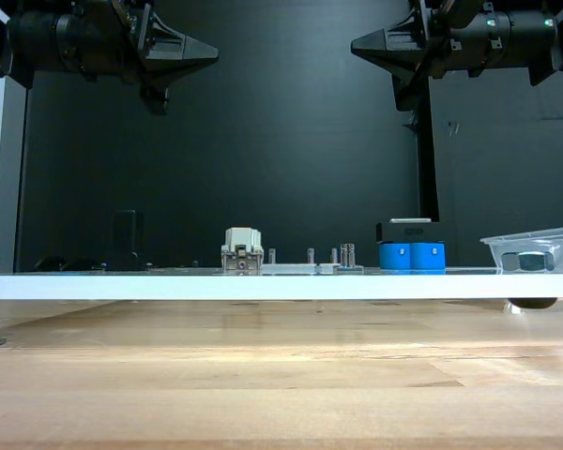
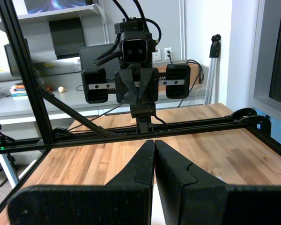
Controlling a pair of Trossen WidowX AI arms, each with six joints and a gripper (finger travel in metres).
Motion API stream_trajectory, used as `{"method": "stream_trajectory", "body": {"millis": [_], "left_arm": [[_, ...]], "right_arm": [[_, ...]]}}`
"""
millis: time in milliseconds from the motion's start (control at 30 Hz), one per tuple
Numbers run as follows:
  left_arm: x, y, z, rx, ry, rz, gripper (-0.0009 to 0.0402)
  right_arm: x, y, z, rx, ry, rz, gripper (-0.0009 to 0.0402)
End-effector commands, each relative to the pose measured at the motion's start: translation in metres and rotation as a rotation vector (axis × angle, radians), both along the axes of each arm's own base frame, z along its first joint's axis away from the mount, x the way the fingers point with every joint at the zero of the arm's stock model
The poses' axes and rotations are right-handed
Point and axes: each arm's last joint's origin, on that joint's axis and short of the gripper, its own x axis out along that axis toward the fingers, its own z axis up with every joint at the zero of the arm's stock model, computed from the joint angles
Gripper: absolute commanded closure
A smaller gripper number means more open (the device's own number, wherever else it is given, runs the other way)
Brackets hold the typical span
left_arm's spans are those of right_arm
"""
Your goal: Unfasten the M12 nut and place it in the container
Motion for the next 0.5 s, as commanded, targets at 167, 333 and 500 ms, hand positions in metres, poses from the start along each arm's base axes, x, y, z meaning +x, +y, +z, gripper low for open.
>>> {"method": "stream_trajectory", "body": {"millis": [167, 333, 500], "left_arm": [[0.000, 0.000, 0.000, 0.000, 0.000, 0.000, 0.0393], [0.000, 0.000, 0.000, 0.000, 0.000, 0.000, 0.0393], [0.000, 0.000, 0.000, 0.000, 0.000, 0.000, 0.0393]], "right_arm": [[0.006, 0.016, 0.002, 0.032, 0.282, 0.071, 0.0393], [0.019, 0.037, 0.006, 0.060, 0.508, 0.131, 0.0393], [0.033, 0.062, 0.008, 0.088, 0.724, 0.148, 0.0394]]}}
